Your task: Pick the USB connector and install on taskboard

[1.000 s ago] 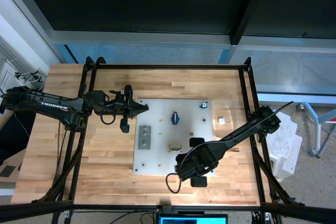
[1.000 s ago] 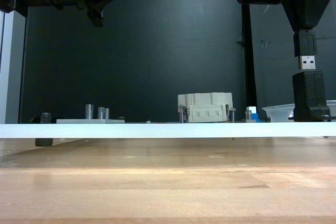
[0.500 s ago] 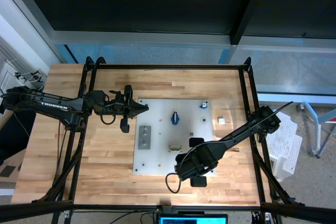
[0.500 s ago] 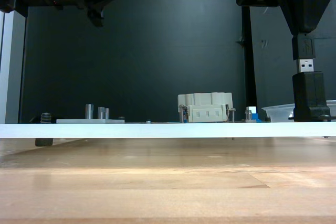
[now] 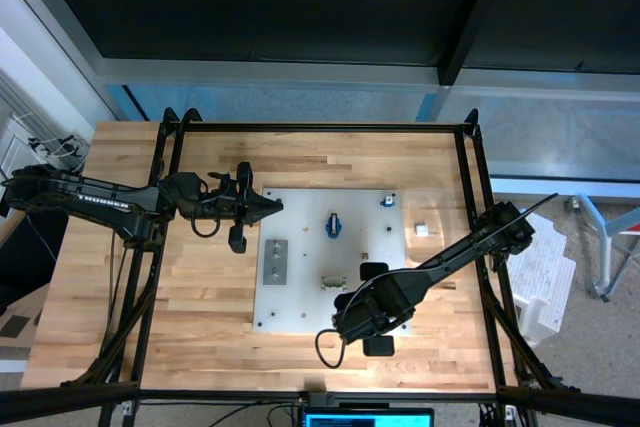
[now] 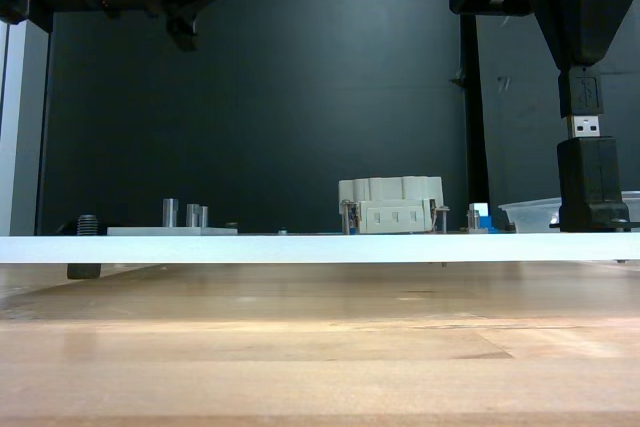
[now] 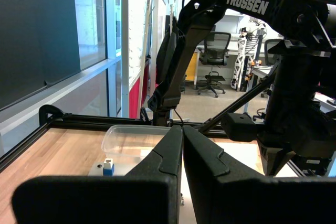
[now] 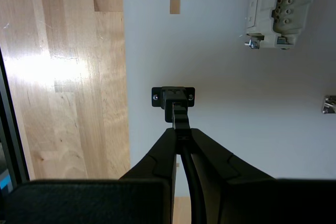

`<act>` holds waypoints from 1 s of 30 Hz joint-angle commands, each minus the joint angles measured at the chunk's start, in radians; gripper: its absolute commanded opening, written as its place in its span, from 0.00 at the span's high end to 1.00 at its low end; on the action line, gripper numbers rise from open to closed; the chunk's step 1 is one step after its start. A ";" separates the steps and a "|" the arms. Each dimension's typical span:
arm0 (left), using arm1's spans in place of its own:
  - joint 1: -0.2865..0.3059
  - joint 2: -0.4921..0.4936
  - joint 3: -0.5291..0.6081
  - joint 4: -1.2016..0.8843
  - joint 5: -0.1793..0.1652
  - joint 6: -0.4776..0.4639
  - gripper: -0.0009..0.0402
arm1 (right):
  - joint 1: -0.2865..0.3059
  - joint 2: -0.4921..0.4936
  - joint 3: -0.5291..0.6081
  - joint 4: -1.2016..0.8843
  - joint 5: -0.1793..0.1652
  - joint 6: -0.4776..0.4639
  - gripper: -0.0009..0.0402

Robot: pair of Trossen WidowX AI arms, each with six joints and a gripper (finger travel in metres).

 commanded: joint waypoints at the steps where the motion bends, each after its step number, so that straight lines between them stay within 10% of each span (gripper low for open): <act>1: 0.000 0.000 0.000 0.000 0.000 0.000 0.98 | 0.000 -0.001 -0.002 0.004 0.000 -0.005 0.98; 30: 0.000 0.000 0.000 0.000 0.000 0.000 0.98 | 0.000 -0.001 -0.071 0.080 -0.001 -0.030 0.98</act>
